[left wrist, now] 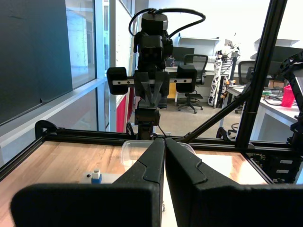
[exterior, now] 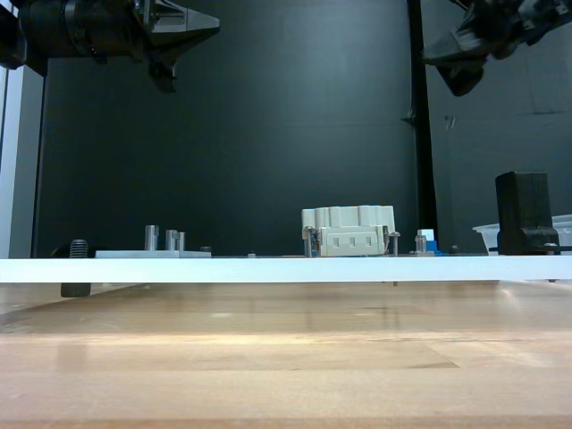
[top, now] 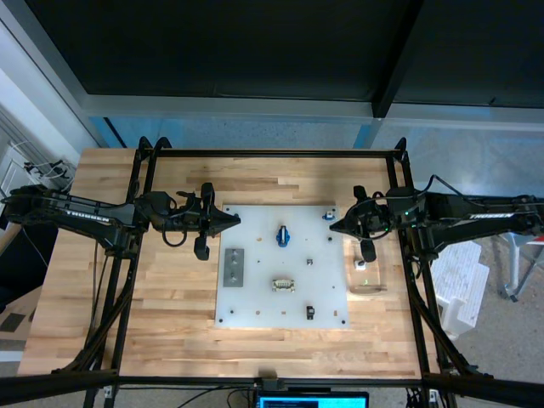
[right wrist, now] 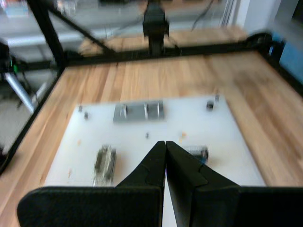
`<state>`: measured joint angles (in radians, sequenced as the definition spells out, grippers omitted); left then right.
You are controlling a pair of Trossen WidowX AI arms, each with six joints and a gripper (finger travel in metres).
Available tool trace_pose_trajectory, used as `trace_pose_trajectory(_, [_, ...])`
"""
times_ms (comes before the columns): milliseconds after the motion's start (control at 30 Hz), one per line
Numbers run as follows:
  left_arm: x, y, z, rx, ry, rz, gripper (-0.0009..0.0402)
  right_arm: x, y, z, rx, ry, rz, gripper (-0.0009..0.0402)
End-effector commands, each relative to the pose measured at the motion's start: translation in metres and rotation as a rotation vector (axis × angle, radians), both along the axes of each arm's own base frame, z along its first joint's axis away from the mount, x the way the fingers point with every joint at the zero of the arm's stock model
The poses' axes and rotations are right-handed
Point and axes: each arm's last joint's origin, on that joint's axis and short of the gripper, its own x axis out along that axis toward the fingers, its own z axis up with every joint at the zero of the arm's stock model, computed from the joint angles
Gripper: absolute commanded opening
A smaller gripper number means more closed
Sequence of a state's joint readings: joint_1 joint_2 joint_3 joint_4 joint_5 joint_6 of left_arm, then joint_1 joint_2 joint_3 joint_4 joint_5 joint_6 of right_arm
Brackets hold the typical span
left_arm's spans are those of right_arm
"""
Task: Pick the USB connector and install on taskboard
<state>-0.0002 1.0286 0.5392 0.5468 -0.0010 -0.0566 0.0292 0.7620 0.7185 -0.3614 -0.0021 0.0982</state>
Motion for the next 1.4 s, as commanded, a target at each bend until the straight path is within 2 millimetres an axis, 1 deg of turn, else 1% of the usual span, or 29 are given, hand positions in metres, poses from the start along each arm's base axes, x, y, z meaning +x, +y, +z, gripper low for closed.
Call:
trace_pose_trajectory(33, [0.000,0.000,0.000,0.000,0.000,0.000,0.0000,-0.006,0.001,0.003,-0.004,0.091,0.005,0.0000])
trace_pose_trajectory(267, [0.000,0.000,0.000,0.000,0.000,0.000,0.0000,-0.025,0.002,0.015,-0.013,0.286,0.018,0.0000])
trace_pose_trajectory(433, [0.000,0.000,0.000,0.000,0.001,0.000,0.0000,-0.037,0.004,0.023,-0.019,0.382,0.040,0.0000])
trace_pose_trajectory(600, [0.000,0.000,0.000,0.000,0.000,0.000,0.0000,-0.047,0.009,0.025,-0.035,0.463,0.051,0.0000])
trace_pose_trajectory(733, [0.000,0.000,0.000,0.000,0.000,0.000,0.0000,-0.053,0.013,0.023,-0.058,0.541,0.054,0.0000])
trace_pose_trajectory(1100, [0.000,0.000,0.000,0.000,0.001,0.000,0.0000,-0.060,0.023,0.013,-0.133,0.699,0.105,0.0003])
trace_pose_trajectory(1233, [0.000,0.000,0.000,0.000,0.000,0.000,0.0000,-0.057,0.026,0.007,-0.168,0.772,0.118,0.0023])
trace_pose_trajectory(1400, [0.000,0.000,0.000,0.000,0.000,0.000,0.0000,-0.050,0.029,0.000,-0.196,0.821,0.112,0.0067])
